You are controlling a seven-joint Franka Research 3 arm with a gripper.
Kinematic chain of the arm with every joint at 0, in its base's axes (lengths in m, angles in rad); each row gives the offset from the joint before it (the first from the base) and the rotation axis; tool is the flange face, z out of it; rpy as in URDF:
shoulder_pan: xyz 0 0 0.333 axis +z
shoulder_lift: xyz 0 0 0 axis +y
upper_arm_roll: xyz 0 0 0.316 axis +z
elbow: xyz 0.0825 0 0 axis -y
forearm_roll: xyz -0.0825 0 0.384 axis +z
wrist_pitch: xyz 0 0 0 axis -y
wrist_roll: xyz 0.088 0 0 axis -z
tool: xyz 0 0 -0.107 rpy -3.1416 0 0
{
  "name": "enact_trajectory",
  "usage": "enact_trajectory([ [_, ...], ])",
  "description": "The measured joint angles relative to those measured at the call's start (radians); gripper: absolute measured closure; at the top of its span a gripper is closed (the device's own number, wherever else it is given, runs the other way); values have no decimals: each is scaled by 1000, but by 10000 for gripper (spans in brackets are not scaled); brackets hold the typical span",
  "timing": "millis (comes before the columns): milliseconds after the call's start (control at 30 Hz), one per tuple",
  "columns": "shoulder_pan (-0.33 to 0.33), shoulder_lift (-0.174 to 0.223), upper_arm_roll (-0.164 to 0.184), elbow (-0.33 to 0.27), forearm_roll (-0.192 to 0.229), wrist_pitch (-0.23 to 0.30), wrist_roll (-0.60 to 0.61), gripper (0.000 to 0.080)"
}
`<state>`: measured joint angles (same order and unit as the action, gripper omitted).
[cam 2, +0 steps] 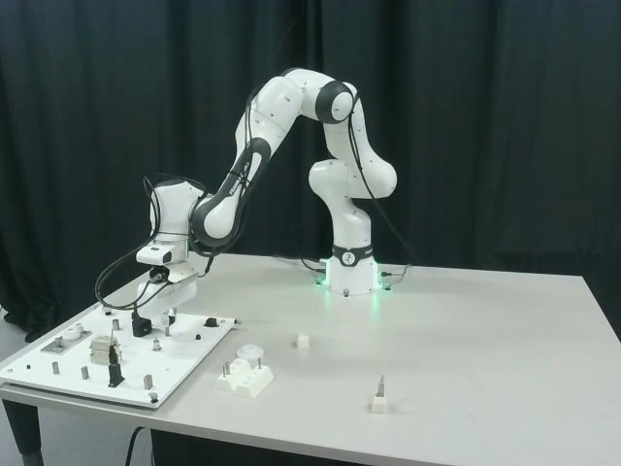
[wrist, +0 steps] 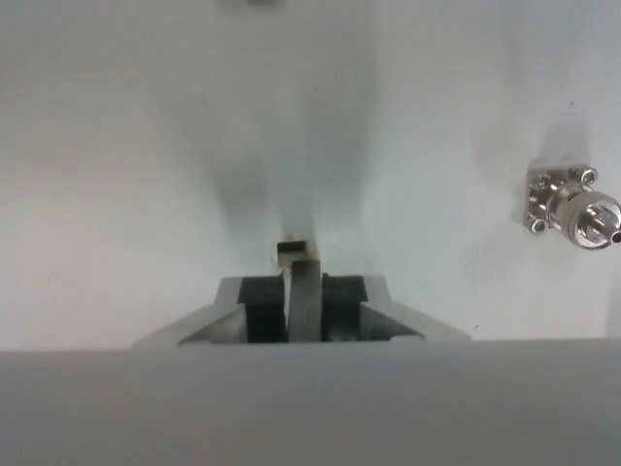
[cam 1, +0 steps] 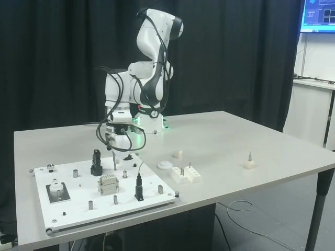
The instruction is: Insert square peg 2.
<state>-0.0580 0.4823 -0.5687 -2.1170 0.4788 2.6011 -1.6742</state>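
Note:
My gripper [wrist: 304, 291] is shut on a thin grey square peg [wrist: 305, 306], gripped between the black pads [wrist: 260, 309]. The peg hangs upright with its lower end just over the white board [wrist: 146, 194], right at a small square hole [wrist: 289, 251]. From the first room view the gripper [cam 1: 114, 150] hovers over the board's far middle part, the peg [cam 1: 114, 161] pointing down at it. In the second room view the gripper [cam 2: 162, 283] stands over the board's [cam 2: 184, 374] back edge area.
A metal threaded connector [wrist: 574, 207] is bolted to the board beside the peg. The board [cam 1: 152, 201] carries black plugs [cam 1: 96, 161], short grey pegs and a grey block [cam 1: 107, 185]. White holders [cam 1: 186, 174] and a small stand [cam 1: 249, 162] sit on the grey table.

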Motion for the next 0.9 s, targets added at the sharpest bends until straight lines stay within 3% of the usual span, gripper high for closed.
enact_trajectory([
  [900, 0, -3, -1, 0, 8, -18, -1, 726],
])
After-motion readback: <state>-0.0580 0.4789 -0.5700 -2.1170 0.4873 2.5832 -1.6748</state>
